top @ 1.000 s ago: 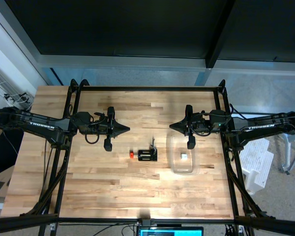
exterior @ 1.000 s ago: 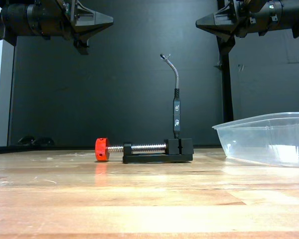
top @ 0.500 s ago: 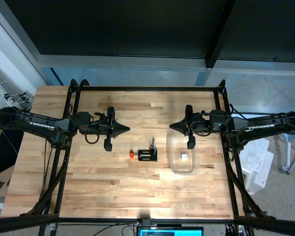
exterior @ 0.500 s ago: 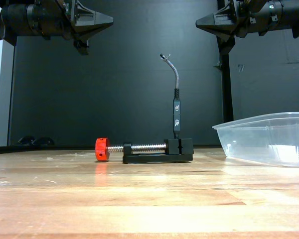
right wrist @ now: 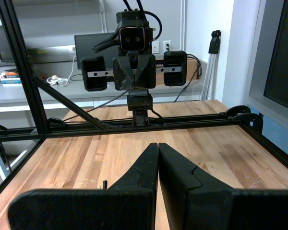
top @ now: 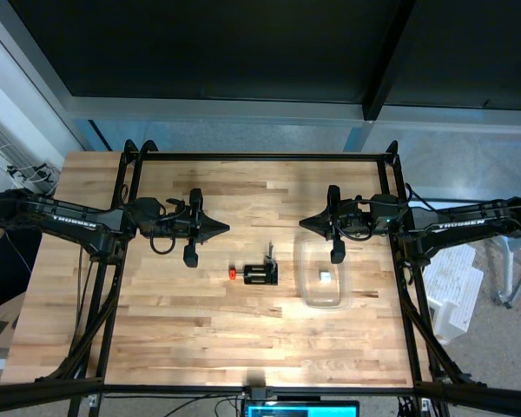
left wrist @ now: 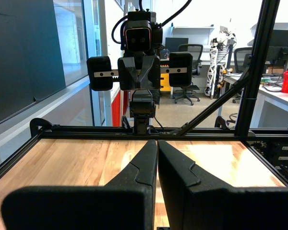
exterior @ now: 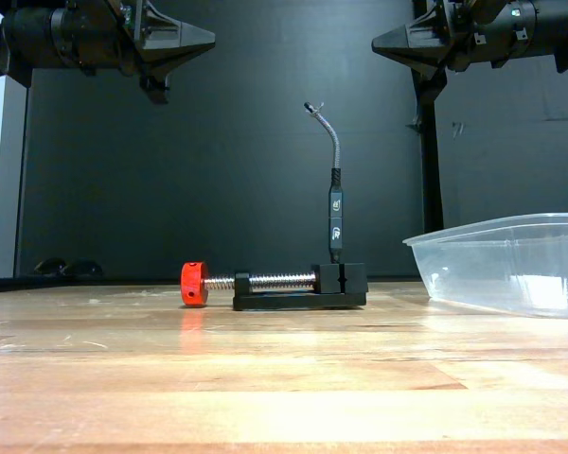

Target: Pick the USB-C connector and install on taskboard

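usb-c connector stands upright on the tab of the black vise, about the middle of the table, and nothing holds it. its grey cable rises from it and bends over. the long axis is vertical. both arms hang high above it. the left gripper is toward the left edge and the right gripper toward the right edge, each with fingers pressed together on nothing. the right one seems a little nearer. the clear tray with its white block lies on the right-edge side of the vise. the install looks done to me, and open room lies all around the vise.
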